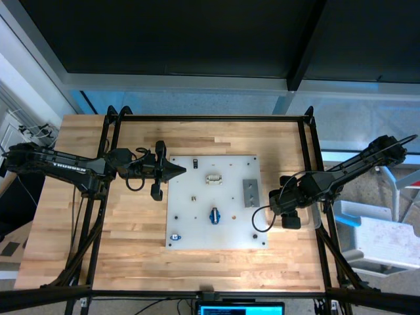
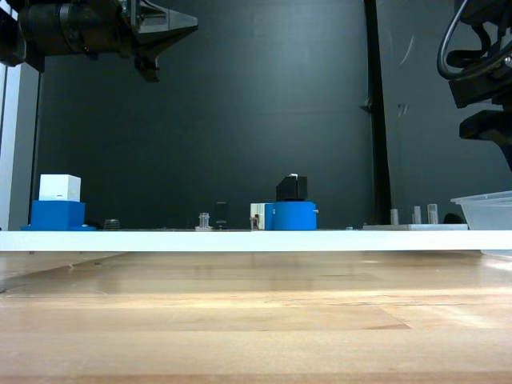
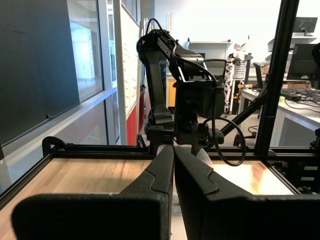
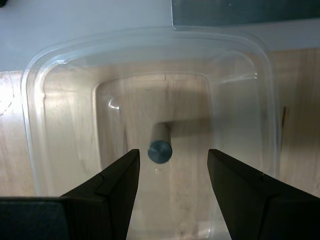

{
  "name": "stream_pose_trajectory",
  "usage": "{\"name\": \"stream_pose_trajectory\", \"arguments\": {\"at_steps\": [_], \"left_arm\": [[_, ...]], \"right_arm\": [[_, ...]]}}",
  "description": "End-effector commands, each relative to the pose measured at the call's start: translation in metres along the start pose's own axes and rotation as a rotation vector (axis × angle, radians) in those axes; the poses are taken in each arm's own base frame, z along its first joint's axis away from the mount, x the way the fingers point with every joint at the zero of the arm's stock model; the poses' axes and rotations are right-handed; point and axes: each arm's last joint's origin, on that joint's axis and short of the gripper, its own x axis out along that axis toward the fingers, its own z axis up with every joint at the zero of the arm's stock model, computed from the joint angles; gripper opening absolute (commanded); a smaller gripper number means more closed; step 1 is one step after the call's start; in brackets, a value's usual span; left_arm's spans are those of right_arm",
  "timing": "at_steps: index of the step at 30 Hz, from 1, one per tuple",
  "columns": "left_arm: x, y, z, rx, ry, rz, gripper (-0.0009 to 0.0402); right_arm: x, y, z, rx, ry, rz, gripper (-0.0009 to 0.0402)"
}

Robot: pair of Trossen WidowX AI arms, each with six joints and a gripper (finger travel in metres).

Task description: Pick the 16mm cylinder and place it in the taskboard

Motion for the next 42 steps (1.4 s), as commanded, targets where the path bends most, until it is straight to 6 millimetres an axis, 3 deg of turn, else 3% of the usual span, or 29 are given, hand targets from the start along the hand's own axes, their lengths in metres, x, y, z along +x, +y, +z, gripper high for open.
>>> {"name": "stream_pose_trajectory", "arguments": {"at_steps": [1,34,42], "left_arm": [[0.000,0.000,0.000,0.000,0.000,0.000,0.0000],[0.000,0.000,0.000,0.000,0.000,0.000,0.0000],[0.000,0.000,0.000,0.000,0.000,0.000,0.0000]], "right_arm": [[0.003,0.000,-0.001,0.001,0.001,0.000,0.0188],[0.034,0.003,-0.008,0.030,-0.003,0.005,0.0188],[0.042,0.004,-0.006,0.029,0.000,0.003,0.0169]]}}
